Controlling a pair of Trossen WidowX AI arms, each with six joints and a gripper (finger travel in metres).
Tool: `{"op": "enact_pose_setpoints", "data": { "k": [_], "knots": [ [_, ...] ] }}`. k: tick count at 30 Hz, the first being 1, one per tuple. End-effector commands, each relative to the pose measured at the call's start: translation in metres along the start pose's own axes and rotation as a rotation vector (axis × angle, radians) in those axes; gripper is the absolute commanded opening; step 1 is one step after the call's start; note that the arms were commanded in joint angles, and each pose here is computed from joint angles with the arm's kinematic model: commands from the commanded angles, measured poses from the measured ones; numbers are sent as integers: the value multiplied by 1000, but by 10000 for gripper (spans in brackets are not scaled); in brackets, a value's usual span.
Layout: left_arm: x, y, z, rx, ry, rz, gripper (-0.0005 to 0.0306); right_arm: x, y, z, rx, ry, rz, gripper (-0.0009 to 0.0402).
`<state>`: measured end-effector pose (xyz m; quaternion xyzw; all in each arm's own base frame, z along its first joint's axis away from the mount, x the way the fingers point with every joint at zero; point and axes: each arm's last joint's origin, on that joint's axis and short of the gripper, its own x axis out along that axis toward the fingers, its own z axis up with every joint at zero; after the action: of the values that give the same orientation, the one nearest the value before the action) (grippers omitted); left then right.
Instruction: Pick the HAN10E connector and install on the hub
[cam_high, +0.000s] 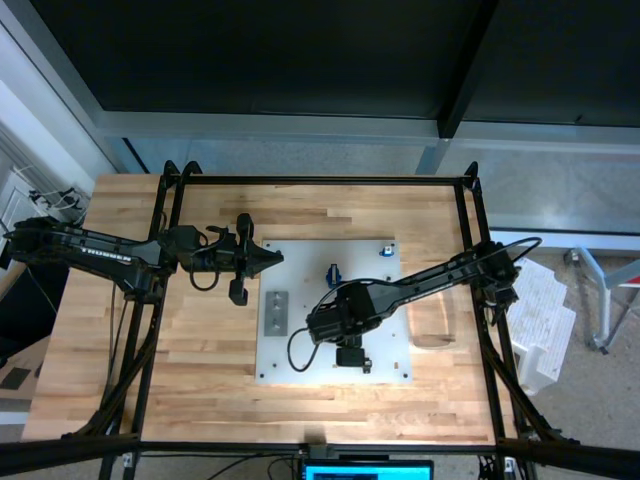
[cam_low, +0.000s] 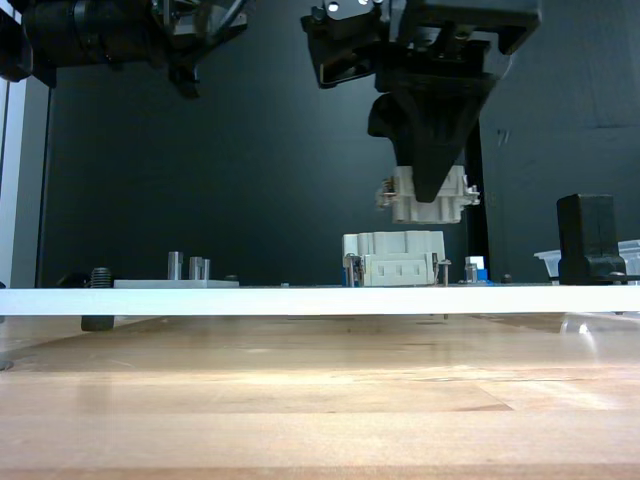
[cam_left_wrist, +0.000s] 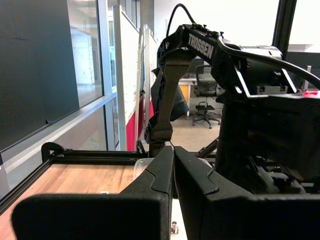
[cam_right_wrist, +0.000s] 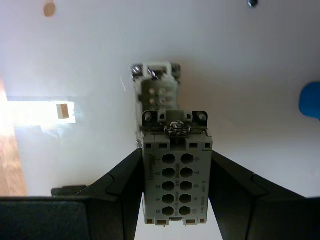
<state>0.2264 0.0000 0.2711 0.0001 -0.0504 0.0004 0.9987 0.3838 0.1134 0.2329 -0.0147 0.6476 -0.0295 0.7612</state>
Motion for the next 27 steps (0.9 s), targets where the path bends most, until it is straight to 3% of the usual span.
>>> {"op": "enact_pose_setpoints", "data": {
  "k": [1, 27],
  "knots": [
    [0, 0, 0, 0, 0, 0, 0, 2, 1, 6, -2, 1, 4, 9],
    [0, 0, 0, 0, 0, 0, 0, 8, 4, 16, -27, -20, 9, 9]
  ]
}}
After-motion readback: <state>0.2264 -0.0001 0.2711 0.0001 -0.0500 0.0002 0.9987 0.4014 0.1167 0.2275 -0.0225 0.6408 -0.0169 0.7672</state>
